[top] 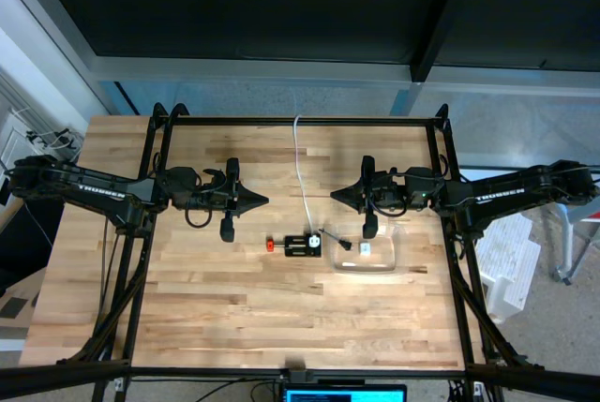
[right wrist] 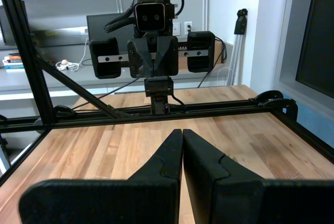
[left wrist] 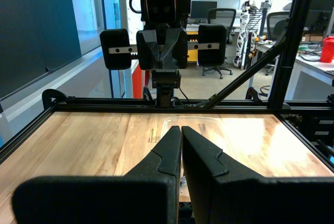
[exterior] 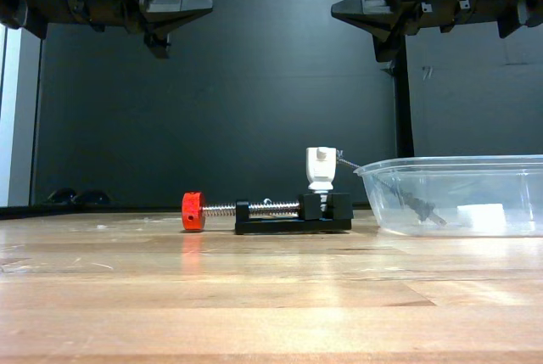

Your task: Remove the power plug from the receptacle and place in the container

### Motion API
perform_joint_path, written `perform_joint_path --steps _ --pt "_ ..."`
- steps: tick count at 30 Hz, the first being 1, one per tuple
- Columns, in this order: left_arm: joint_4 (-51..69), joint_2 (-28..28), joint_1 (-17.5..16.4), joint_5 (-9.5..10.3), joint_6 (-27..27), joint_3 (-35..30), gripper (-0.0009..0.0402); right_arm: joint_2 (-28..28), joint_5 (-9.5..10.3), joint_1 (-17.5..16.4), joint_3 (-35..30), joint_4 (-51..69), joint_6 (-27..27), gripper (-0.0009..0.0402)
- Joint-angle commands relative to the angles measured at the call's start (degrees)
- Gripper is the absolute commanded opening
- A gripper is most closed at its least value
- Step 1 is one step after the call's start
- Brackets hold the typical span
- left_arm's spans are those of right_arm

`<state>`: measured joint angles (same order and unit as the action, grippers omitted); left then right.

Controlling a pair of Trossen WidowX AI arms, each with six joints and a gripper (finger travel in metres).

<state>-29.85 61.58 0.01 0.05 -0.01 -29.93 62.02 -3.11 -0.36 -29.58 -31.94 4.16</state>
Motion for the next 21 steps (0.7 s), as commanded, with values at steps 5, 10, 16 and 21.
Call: perform_joint_path --steps 5,10,16,21 --pt "-0.02 0.02 0.00 -0.02 0.00 -0.02 0.0000 0.02 1.40 -0.15 -0.96 0.00 -0.13 0.0000" --pt "0.00 0.02 0.00 0.00 0.00 -0.02 0.0000 0.02 1.27 -0.15 -0.87 0.39 -0.22 0.0000" --pt "0.00 0.02 0.00 -0.02 0.00 -0.02 0.0000 0.02 1.20 -0.15 -0.87 0.37 -0.20 0.0000" --pt "-0.02 0.02 0.00 -0.02 0.00 -0.02 0.0000 0.02 1.25 -0.17 -0.87 0.39 -0.15 0.0000"
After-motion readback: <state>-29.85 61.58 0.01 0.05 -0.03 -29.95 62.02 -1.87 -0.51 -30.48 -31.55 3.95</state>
